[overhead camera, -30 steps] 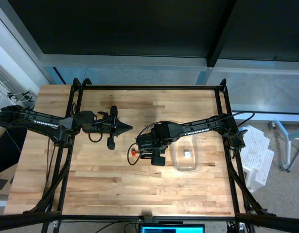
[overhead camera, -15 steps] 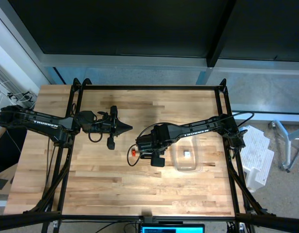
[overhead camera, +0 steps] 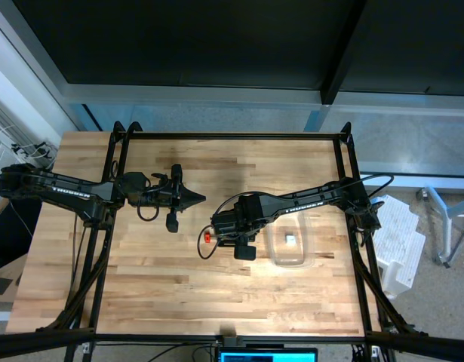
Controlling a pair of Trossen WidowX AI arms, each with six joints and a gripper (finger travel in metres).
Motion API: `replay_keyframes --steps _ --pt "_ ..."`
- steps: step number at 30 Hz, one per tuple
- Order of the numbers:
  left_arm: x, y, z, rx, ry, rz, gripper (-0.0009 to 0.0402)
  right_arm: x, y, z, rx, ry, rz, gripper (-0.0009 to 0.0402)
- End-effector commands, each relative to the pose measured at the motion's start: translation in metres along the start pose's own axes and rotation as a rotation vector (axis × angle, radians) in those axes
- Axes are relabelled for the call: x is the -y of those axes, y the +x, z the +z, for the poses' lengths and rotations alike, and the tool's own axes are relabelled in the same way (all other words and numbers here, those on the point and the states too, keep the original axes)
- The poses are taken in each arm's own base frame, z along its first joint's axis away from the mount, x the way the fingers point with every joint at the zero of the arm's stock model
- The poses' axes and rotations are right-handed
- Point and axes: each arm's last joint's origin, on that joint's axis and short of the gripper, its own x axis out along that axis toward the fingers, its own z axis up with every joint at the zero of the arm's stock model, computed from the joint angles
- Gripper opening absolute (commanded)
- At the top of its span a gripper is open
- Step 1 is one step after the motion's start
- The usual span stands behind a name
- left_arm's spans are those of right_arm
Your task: Pick the USB-C connector and install on taskboard
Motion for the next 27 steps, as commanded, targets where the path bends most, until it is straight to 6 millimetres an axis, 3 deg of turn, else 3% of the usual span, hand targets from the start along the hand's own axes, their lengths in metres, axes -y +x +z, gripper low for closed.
replay_keyframes --steps 1,27 --pt "-0.0001 0.0000 0.0002 0.001 0.000 0.000 0.0000 0.0000 0.0001 -0.0001 0.001 -0.001 -0.001 0.0000" --pt "-0.0001 0.0000 0.0002 0.001 0.000 0.000 0.0000 0.0005 0.0050 -0.0005 -0.001 0.001 -0.004 0.0000"
